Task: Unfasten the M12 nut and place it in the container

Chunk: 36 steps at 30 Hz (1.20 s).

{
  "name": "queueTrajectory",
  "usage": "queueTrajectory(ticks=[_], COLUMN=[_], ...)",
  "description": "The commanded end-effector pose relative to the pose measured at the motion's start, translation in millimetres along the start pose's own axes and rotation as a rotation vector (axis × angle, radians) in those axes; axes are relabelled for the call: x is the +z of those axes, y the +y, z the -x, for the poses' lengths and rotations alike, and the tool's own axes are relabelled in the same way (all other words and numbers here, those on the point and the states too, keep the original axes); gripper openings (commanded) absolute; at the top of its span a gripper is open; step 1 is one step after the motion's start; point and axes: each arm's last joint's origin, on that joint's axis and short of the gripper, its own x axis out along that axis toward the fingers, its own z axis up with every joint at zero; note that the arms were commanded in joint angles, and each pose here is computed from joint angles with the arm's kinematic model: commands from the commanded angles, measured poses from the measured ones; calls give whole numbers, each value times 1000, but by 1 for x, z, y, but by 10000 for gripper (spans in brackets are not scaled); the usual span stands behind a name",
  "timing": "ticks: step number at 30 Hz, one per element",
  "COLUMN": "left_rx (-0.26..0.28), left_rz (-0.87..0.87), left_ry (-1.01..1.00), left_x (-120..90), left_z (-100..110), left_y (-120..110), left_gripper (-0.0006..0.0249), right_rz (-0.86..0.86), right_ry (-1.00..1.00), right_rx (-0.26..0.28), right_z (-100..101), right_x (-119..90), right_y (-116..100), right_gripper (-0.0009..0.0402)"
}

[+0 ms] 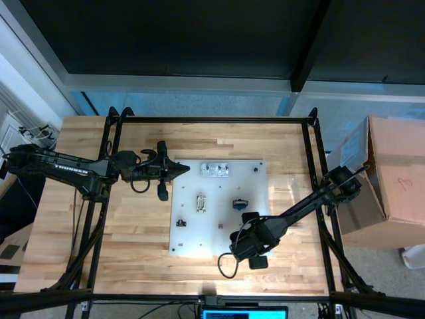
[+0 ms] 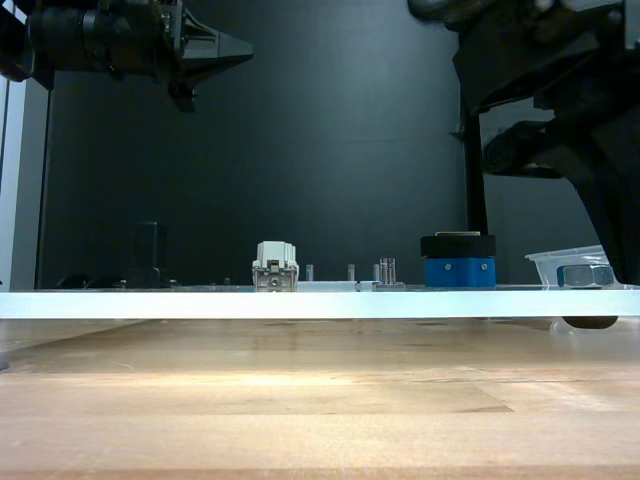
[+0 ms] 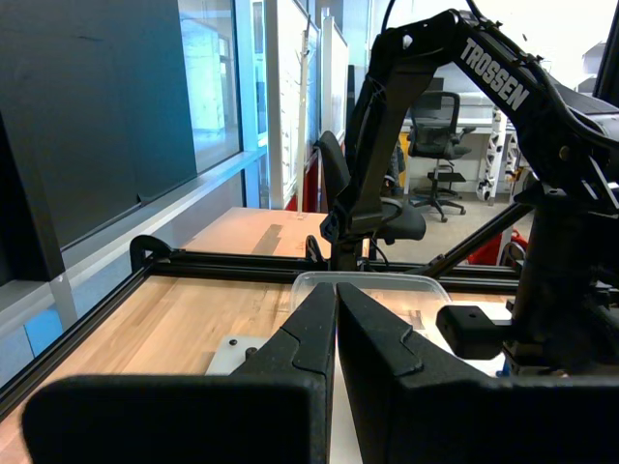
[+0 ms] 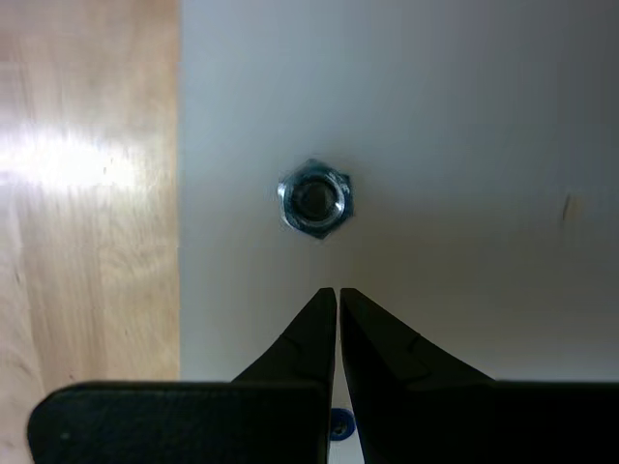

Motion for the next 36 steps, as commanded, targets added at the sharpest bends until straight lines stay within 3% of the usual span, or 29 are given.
queueTrajectory(ticks=[1, 11, 15, 22, 27, 36], left_rx=[0, 0, 0, 0, 0, 0], left_rz=[0, 0, 0, 0, 0, 0], left_ry=[0, 0, 0, 0, 0, -1], left_x=[0, 0, 0, 0, 0, 0], left_z=[0, 0, 0, 0, 0, 0], left_y=[0, 0, 0, 0, 0, 0], left_gripper=[0, 0, 0, 0, 0, 0], right_rz=[116, 516, 714, 868, 837, 242], right_ry=[-13, -17, -15, -21, -20, 21], right_rx=[-3, 3, 76, 73, 73, 58], right_z=[4, 4, 4, 4, 4, 29], right_x=[0, 1, 0, 0, 0, 9], right_y=[0, 0, 2, 2, 2, -1], right_gripper=[3, 0, 0, 0, 0, 0])
